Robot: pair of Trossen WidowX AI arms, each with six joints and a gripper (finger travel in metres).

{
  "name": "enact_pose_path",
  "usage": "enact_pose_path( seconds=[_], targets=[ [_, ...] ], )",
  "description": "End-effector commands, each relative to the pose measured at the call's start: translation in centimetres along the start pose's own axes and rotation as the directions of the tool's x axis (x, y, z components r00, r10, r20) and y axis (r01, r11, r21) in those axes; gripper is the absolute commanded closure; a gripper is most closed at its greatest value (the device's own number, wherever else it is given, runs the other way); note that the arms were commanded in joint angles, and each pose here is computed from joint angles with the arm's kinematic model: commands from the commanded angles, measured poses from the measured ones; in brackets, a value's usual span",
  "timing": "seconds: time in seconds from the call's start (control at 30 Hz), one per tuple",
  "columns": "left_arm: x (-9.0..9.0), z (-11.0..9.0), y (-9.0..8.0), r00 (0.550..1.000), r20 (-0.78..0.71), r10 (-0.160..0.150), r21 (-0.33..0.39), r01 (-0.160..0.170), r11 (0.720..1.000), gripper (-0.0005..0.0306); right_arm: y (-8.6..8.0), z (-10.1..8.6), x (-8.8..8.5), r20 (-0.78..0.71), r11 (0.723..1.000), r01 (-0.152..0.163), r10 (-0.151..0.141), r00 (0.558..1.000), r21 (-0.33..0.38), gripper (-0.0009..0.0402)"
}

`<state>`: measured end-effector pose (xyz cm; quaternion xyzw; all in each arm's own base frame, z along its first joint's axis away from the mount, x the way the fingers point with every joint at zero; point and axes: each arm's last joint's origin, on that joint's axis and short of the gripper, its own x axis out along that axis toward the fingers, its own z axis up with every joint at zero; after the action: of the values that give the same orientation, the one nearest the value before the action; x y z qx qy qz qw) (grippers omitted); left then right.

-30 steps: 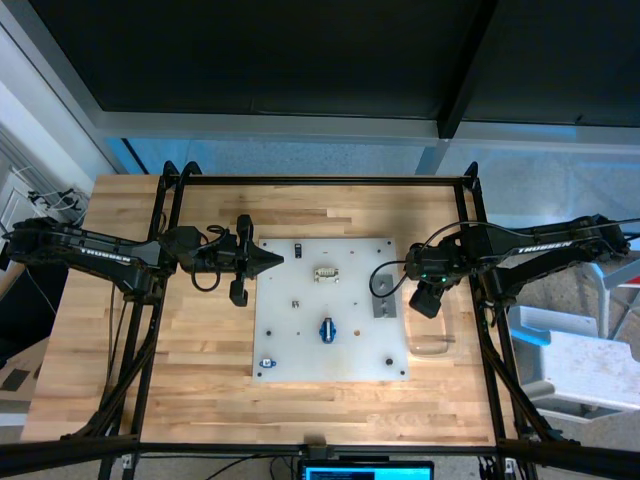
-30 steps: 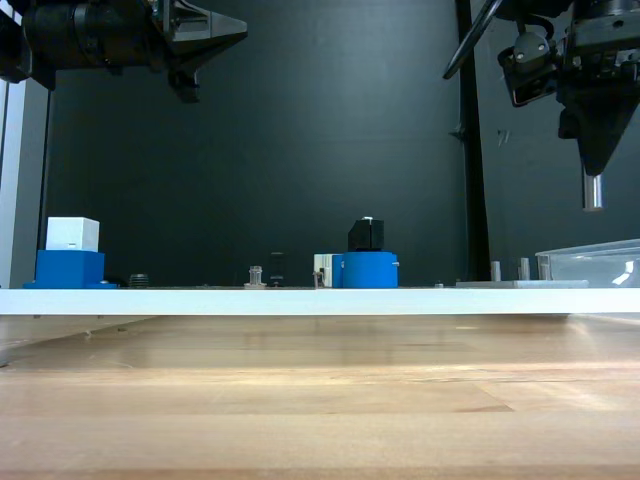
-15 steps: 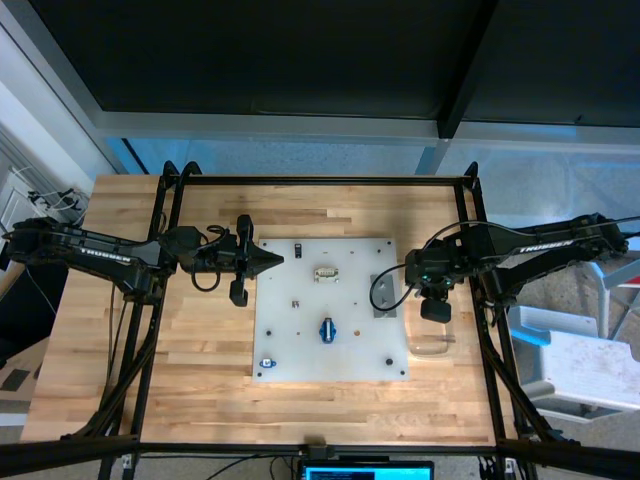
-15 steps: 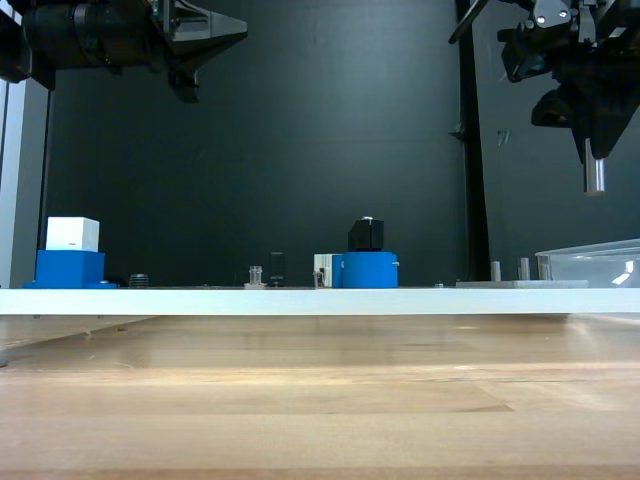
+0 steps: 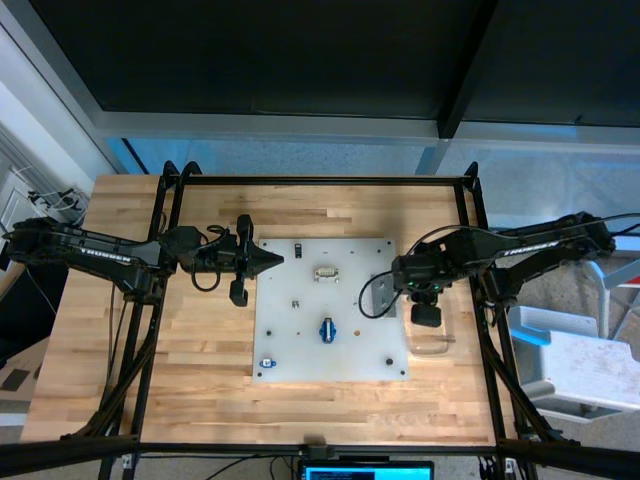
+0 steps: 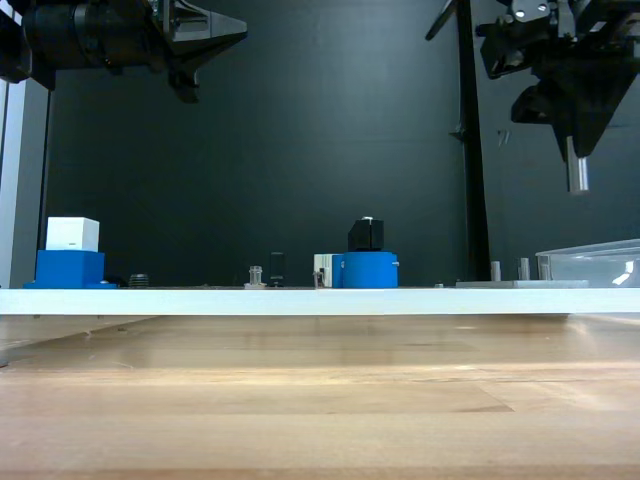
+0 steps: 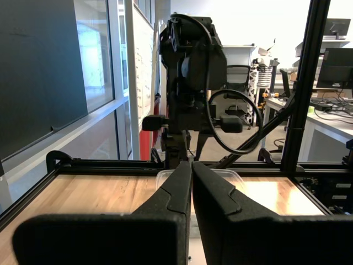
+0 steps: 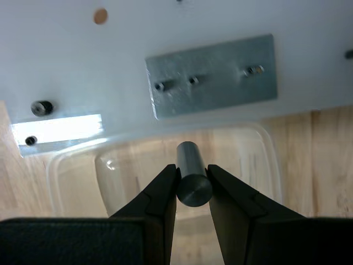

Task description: Pick the 16mm cylinder and place it in the taskboard

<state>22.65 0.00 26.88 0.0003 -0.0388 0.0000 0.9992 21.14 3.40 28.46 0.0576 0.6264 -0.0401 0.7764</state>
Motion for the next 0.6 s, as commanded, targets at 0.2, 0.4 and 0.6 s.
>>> enact_pose_path(
  seconds=[0.2,0.4,0.6],
  targets=[
    [0.0,0.0,0.0,1.0,0.001,0.0,0.0,0.0,1.0,0.03,1.4,2.3,0.6,-0.008,1.0,-0.002,0.002,1.0,-0.015,0.035],
    [0.0,0.0,0.0,1.0,0.001,0.0,0.0,0.0,1.0,0.03,2.5,3.9,1.0,-0.015,0.999,-0.005,0.004,1.0,-0.039,0.035],
    [0.0,0.0,0.0,1.0,0.001,0.0,0.0,0.0,1.0,0.03,3.3,5.0,1.7,-0.007,0.999,-0.011,0.01,1.0,-0.05,0.035]
  ],
)
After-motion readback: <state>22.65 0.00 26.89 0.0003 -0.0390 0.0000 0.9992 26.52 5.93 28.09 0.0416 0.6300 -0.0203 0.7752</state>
